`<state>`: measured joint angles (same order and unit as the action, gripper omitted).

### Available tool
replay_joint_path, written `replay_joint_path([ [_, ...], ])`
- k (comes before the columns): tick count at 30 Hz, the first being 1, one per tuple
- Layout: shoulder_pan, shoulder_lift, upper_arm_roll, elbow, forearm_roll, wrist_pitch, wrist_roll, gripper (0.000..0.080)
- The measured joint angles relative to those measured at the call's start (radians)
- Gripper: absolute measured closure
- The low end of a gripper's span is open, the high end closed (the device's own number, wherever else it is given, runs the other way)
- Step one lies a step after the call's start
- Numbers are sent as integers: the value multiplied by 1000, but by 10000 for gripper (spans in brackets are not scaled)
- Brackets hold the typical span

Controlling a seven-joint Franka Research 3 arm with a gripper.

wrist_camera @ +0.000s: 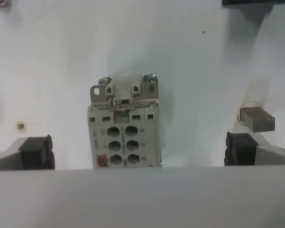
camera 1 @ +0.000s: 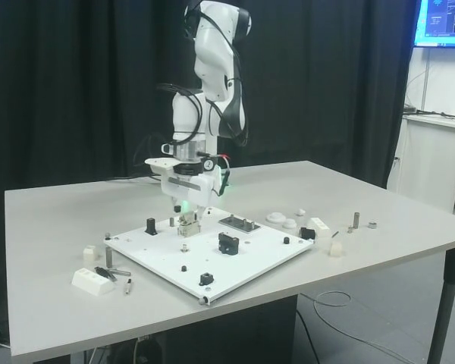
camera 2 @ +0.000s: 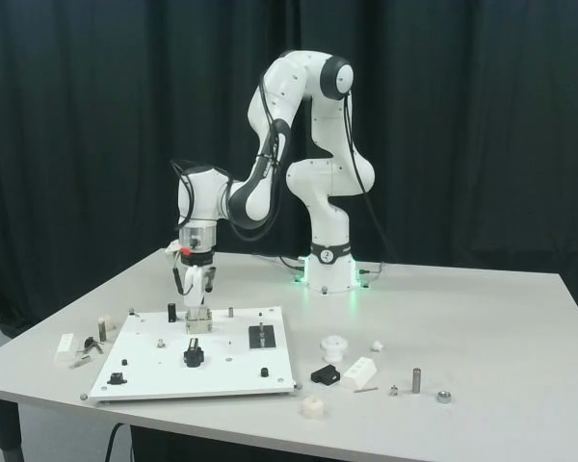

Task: Remove waterproof.

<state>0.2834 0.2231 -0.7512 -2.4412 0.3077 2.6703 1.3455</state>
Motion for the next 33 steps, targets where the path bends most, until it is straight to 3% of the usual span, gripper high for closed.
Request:
replay_joint_path([
  [11, 0, 57, 18, 24, 22, 12, 0, 3],
  [22, -1, 65, 22, 35, 26, 17, -20, 3],
  [23, -1, 65, 22, 35, 26, 17, -22, 292],
  [29, -3, 62, 19, 36, 28, 12, -38, 292],
  [30, -3, 61, 19, 36, 31, 10, -42, 482],
  [33, -5, 61, 19, 35, 40, 10, -48, 482],
])
